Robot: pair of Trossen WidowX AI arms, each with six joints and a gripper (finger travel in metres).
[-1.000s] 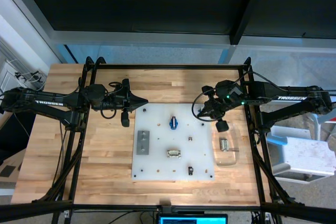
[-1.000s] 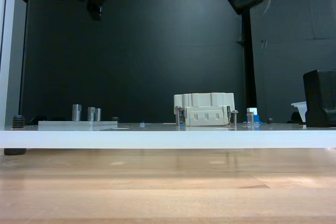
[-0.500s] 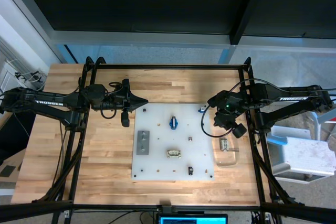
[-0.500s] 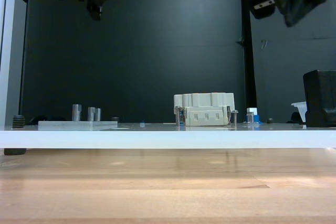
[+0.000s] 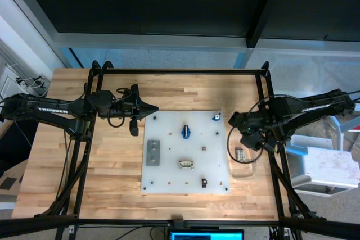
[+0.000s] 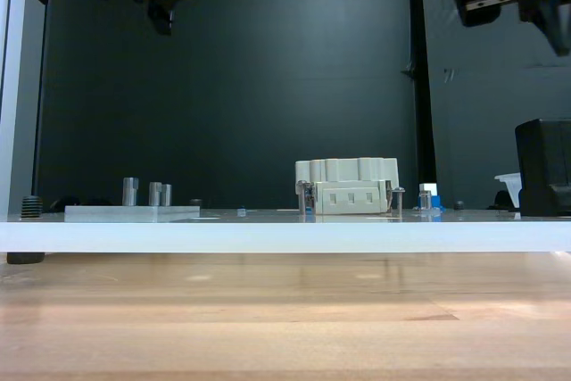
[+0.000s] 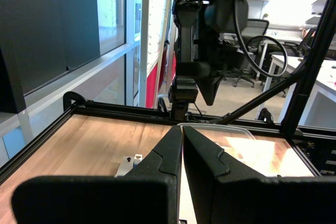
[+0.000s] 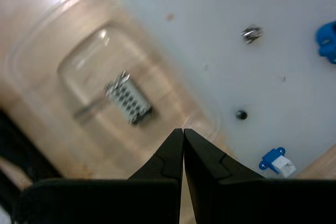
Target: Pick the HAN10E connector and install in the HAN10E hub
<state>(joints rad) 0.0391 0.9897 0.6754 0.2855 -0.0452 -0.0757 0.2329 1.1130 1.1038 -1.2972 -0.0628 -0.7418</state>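
Observation:
The HAN10E connector (image 5: 240, 154) is a small beige block with rows of holes, lying in a clear plastic tray (image 5: 247, 171) just right of the white board. In the right wrist view the connector (image 8: 127, 98) lies ahead of my right gripper (image 8: 182, 131), whose fingers are shut with nothing between them. That right gripper (image 5: 253, 139) hovers above the tray's far end, clear of the connector. The HAN10E hub (image 5: 186, 164) sits on the board's near middle, and stands beige with metal end tabs in the low view (image 6: 348, 186). My left gripper (image 5: 151, 109) is shut, held high over the board's far left corner.
On the white board (image 5: 169, 181) are a grey metal block (image 5: 153, 152) at the left, an upright blue part (image 5: 185, 131) behind the hub, a small black part (image 5: 204, 182) near the front and a small blue-white clip (image 5: 215, 117) at the far right. A black frame borders the table.
My right arm has swung from above the board's far right corner toward the near right, and now hangs over the tray. The left arm has not moved.

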